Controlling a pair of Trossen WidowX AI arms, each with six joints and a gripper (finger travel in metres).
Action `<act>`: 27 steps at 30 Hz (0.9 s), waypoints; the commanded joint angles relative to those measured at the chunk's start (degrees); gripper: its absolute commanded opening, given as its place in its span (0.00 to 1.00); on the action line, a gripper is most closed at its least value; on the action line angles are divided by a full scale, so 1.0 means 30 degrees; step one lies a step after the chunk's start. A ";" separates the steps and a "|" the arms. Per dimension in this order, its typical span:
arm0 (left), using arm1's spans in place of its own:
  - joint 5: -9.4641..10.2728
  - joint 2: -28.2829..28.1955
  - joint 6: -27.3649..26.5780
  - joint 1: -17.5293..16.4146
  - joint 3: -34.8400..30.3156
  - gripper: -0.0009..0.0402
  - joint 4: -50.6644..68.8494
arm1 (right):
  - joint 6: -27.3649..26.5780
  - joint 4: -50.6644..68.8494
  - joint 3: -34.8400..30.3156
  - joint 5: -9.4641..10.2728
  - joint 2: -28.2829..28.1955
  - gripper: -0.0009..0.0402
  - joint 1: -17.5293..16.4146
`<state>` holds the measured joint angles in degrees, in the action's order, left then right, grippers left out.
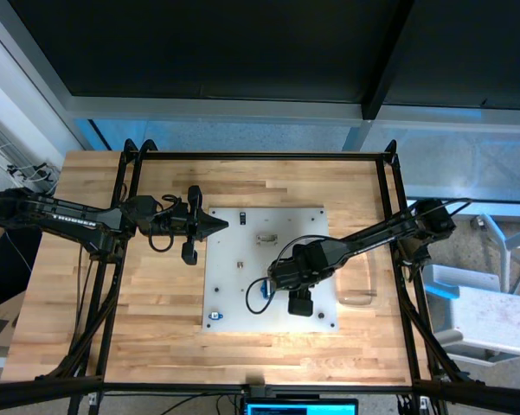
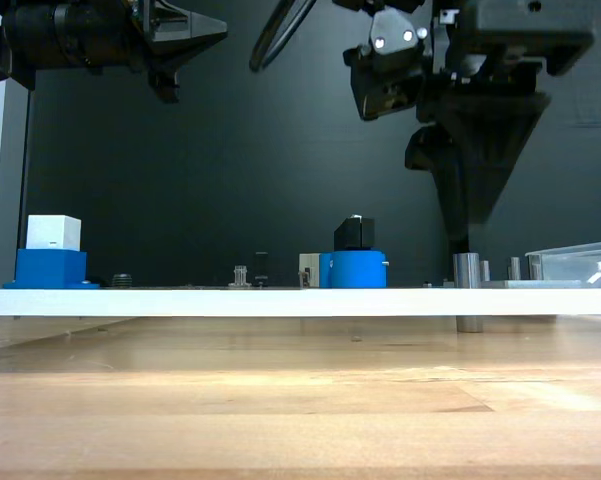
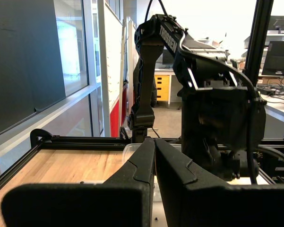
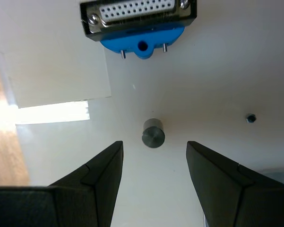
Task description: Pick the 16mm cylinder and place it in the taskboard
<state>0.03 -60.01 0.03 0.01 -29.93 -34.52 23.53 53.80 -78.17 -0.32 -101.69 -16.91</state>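
Observation:
The 16mm cylinder (image 4: pixel 153 133) stands upright in the white taskboard (image 4: pixel 217 71), a short grey peg with its flat end facing the right wrist camera. In the low view the cylinder (image 2: pixel 466 270) pokes through the taskboard (image 2: pixel 230 300) and shows below it. My right gripper (image 4: pixel 154 144) is open, with its fingers just short of the peg on either side and not touching it. From table height the right gripper (image 2: pixel 467 238) hangs right above the peg. In the high view the right gripper (image 1: pixel 279 285) hides the peg. My left gripper (image 1: pixel 218 223) is shut, parked high at the taskboard's (image 1: pixel 242 259) left edge.
A clear tray (image 1: pixel 359 285) lies just right of the board. A blue mount with a multi-pin connector (image 4: pixel 139 19) sits close beyond the peg. A blue base with a white block (image 2: pixel 50 255) is on the board's near left corner. A blue round part (image 2: pixel 357 268) stands mid-board.

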 commanded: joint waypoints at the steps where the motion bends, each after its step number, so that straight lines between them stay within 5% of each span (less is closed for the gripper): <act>1: -0.0007 0.0000 0.0000 0.0000 -0.0007 0.02 0.0000 | 0.0000 0.0291 0.0007 -0.0022 0.0357 0.47 -0.0007; 27: -0.0007 0.0000 0.0007 -0.0007 -0.0007 0.02 0.0000 | 0.0000 0.1268 0.0007 -0.0022 0.1362 0.47 0.0007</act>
<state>0.01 -59.99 0.03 0.01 -29.93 -34.52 23.53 57.63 -78.17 -0.36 -97.60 -16.88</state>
